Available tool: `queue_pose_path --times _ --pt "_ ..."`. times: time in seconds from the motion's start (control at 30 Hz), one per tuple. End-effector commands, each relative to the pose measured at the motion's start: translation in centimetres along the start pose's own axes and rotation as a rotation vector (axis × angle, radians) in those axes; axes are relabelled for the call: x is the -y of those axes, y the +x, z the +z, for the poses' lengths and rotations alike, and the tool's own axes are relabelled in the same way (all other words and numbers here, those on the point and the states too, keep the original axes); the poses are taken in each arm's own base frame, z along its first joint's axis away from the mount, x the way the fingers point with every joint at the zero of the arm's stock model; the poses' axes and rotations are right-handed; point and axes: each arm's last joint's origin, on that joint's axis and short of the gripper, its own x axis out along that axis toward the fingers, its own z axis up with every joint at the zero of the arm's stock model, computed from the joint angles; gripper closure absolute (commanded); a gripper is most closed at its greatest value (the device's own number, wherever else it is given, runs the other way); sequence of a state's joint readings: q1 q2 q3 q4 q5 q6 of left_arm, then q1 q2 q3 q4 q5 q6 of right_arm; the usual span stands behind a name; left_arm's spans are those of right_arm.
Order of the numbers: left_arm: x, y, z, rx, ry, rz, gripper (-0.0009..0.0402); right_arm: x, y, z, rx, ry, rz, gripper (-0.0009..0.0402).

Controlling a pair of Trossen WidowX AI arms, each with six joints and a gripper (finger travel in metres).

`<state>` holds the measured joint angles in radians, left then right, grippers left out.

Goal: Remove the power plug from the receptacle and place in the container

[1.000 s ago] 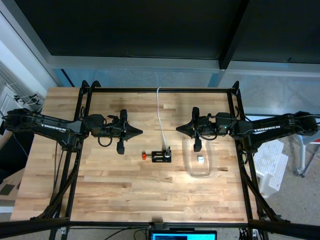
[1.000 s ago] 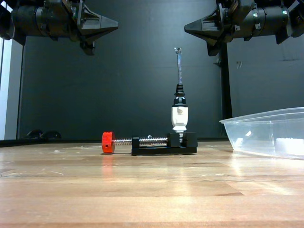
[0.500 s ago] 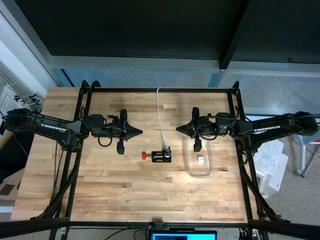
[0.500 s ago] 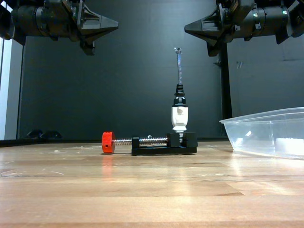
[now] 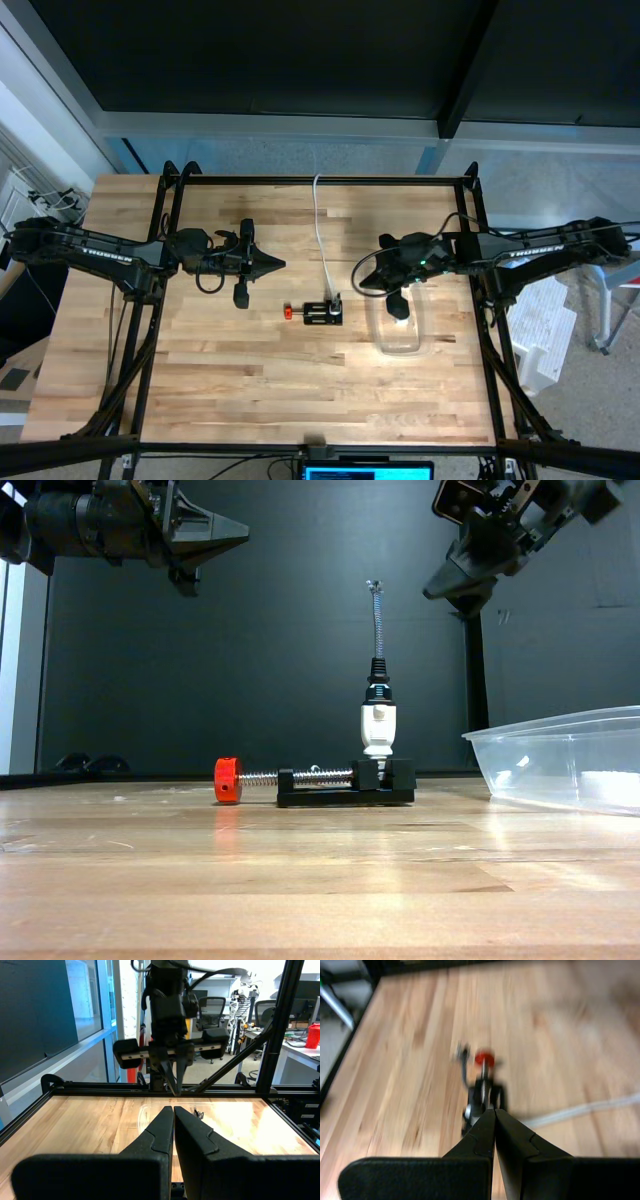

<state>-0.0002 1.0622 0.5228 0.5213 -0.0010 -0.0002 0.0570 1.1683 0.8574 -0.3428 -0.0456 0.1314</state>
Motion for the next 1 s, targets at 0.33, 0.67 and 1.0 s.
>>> queue_pose_path --times 0.33,0.67,1.0 --pt "0.0 0.0 0.0 0.000 0.000 0.000 0.0393 -1.6 2.5 2.9 -0.360 0.018 -0.087 0.0364" --pt "0.0 0.0 0.0 0.000 0.000 0.000 0.0393 -2.5 5.7 4.3 -0.432 0.043 -0.137 0.0188" --pt "0.0 0.0 0.0 0.000 0.000 0.000 0.0393 -3.2 9.1 4.6 -0.473 0.009 -0.175 0.0135"
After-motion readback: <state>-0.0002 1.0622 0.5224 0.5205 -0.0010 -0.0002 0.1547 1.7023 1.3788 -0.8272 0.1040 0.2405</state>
